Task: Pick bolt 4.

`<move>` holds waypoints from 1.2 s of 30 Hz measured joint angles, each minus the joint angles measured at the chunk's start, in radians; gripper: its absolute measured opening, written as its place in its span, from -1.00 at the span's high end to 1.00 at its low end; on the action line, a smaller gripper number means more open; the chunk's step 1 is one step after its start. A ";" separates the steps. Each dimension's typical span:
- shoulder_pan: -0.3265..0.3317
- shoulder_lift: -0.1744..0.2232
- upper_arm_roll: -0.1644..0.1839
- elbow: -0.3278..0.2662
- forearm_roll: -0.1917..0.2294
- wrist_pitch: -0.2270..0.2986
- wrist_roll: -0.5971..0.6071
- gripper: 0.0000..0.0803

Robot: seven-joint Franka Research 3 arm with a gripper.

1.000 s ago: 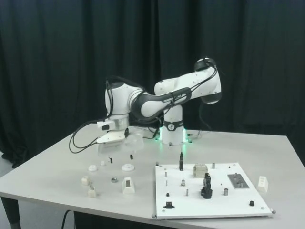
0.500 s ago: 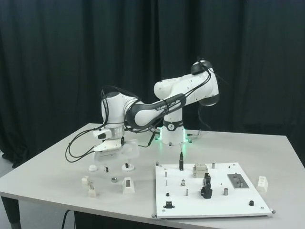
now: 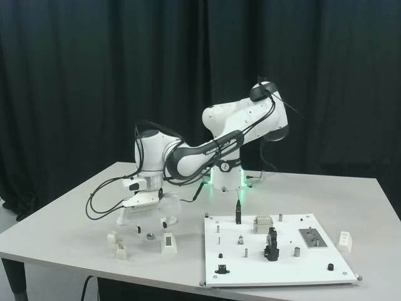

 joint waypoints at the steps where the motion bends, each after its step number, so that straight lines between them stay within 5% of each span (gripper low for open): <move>1: 0.000 0.000 0.004 -0.003 0.004 0.006 -0.003 -0.99; 13: 0.002 0.000 0.032 -0.028 0.058 0.052 -0.034 -0.99; 36: 0.002 0.000 0.056 -0.030 0.099 0.095 -0.062 -0.99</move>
